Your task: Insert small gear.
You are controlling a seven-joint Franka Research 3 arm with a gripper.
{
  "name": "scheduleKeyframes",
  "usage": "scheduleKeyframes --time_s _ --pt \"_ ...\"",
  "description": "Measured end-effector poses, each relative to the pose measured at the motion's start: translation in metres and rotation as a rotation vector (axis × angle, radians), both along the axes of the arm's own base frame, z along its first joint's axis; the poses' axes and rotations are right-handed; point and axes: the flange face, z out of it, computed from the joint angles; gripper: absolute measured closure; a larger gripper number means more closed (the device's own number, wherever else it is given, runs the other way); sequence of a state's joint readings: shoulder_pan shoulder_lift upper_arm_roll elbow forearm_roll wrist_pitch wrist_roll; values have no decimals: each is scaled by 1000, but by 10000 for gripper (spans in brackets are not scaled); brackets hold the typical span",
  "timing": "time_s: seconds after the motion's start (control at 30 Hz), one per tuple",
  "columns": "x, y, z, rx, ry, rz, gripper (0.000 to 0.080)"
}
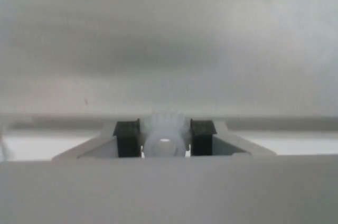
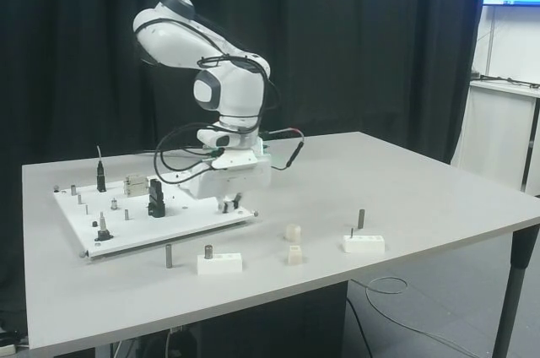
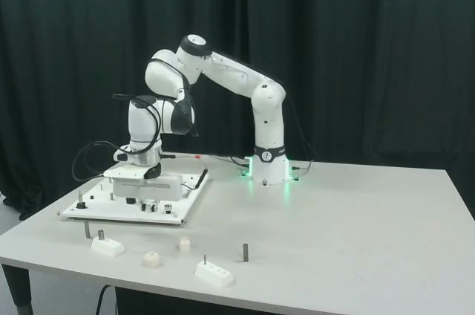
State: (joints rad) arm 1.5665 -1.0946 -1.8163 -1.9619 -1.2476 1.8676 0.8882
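Note:
A small white gear [image 1: 165, 138] sits between the two black finger pads [image 1: 127, 138] of my gripper [image 1: 165, 145], which is shut on it. In the first room view the gripper [image 2: 229, 203] hangs just above the near right corner of the white board [image 2: 143, 227]. From the second room camera, the gripper [image 3: 159, 206] is low over the front edge of the same board [image 3: 111, 215]. Only grey table surface shows beyond the gear in the wrist view. The gear itself is too small to make out in either room view.
Pegs and black fixtures [image 2: 156, 199] stand on the board. In front of it on the table are a white block with a peg [image 2: 219, 263], two small white cubes [image 2: 293, 233], another white block [image 2: 364, 243] and two loose upright pegs [image 2: 361, 219].

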Motion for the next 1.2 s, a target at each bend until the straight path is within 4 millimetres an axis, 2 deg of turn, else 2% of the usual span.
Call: scheduleKeyframes --time_s 0.47,1.2 --pt "-48 -15 7 25 14 -3 603" --pt "-112 -17 9 58 25 13 604"
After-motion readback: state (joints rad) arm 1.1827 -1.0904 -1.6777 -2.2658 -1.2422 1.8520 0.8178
